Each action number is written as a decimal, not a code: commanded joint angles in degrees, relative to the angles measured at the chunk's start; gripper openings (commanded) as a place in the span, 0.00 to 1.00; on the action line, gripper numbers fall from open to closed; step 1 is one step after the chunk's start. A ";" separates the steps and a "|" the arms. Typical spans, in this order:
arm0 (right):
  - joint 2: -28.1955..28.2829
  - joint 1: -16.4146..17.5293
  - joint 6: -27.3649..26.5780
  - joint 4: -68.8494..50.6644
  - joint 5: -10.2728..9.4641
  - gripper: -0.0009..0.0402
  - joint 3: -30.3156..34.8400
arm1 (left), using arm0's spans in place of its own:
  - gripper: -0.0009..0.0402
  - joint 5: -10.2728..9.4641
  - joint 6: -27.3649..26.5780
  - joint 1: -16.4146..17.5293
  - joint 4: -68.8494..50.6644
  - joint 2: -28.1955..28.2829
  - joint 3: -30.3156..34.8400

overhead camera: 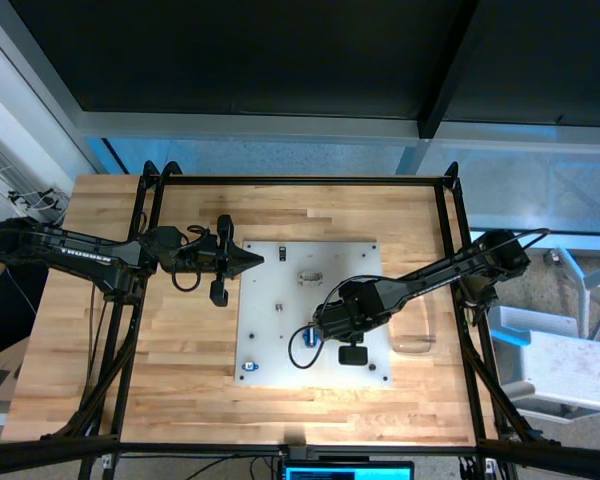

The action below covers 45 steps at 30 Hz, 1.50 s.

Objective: Pick the 16mm cylinder and place it in the taskboard

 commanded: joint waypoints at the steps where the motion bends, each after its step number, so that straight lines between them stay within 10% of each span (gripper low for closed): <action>1: 0.11 0.02 0.17 0.59 0.02 0.13 0.22 | 0.02 0.00 0.02 0.02 0.00 0.02 0.02; 45: 2.05 0.42 0.83 1.97 -1.51 0.13 0.00 | 0.02 0.00 0.02 0.02 0.00 0.02 0.02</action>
